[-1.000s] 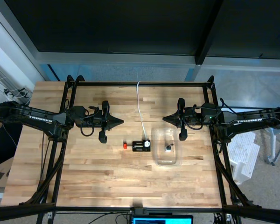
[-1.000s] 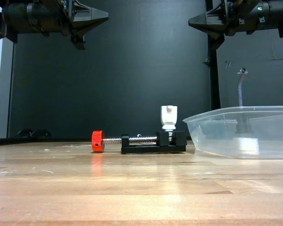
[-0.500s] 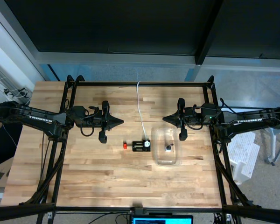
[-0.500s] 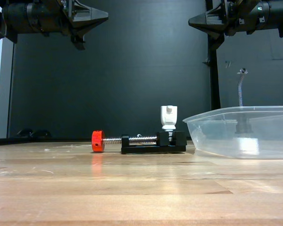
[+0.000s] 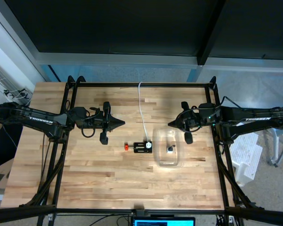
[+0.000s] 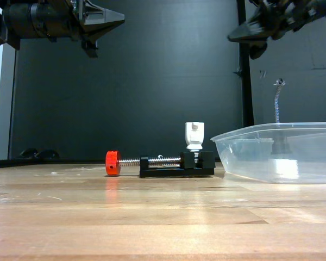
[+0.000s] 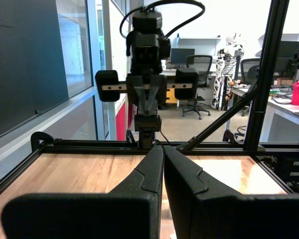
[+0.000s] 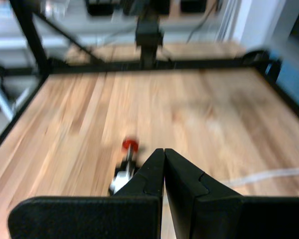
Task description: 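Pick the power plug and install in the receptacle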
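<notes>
**Left gripper** (image 5: 122,123): Held level and high above the tabletop (image 5: 85,179). Its fingers (image 7: 147,174) are closed flat against one another along their length. The tips point inward toward the opposite arm.

**Right gripper** (image 5: 170,124): Also high above the tabletop, with its tips facing those of the left gripper across a gap. In the low view its nose tilts slightly downward. Its fingers (image 8: 185,185) are closed and meet along a thin seam.

**Power plug** (image 5: 170,149): Lies on the floor of the clear tray (image 5: 155,155). It is well below the right fingers, toward the near edge from their tips, and apart from them. It is much farther from the left fingers. Through the tray wall in the low view it is only a small dark shape, and how it lies cannot be told.

**Receptacle** (image 5: 141,147): Sits on the tabletop, well below both sets of fingers. It is between the two sets of tips, offset toward the near edge, and somewhat closer to the right tips.
- The red-orange knob (image 5: 126,147) is at the end toward the left fingers.
- A white fitting (image 6: 194,135) stands upright on the end toward the right fingers.
- That end is just beside the tray, but whether the two touch cannot be told.
- In the right wrist view the knob and fitting appear blurred on the tabletop beyond the right fingertips.

**White cable** (image 5: 142,108): Runs from the receptacle toward the far edge, passing beneath the gap between the two sets of fingertips.
</notes>
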### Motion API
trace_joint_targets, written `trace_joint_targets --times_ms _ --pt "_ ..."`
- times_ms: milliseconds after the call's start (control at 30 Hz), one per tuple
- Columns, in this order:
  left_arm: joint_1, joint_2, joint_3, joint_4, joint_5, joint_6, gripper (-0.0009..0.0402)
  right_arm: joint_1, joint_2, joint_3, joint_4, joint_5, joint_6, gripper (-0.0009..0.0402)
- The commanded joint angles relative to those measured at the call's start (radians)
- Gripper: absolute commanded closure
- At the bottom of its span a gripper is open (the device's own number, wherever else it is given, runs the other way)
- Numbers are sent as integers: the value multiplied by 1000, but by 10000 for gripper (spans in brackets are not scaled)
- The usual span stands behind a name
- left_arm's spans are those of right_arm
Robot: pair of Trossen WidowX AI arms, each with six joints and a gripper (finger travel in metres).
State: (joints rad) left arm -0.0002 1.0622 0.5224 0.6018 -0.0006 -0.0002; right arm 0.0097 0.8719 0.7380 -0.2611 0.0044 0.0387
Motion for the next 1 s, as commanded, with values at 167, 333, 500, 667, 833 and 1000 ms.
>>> trace_joint_targets --times_ms 167,333,500,667,833,1000 --pt "0 0 0 0 0 0 393 46 12 125 -386 4 56 393" --pt "0 0 0 0 0 0 393 87 40 177 -567 4 62 393" --pt "0 0 0 0 0 0 393 124 96 201 -653 6 69 377" --pt "0 0 0 0 0 0 393 169 166 200 -672 31 88 336" --pt "0 0 0 0 0 0 393 215 235 200 -668 80 117 275" --pt "0 0 0 0 0 0 393 232 293 197 -653 93 147 214"
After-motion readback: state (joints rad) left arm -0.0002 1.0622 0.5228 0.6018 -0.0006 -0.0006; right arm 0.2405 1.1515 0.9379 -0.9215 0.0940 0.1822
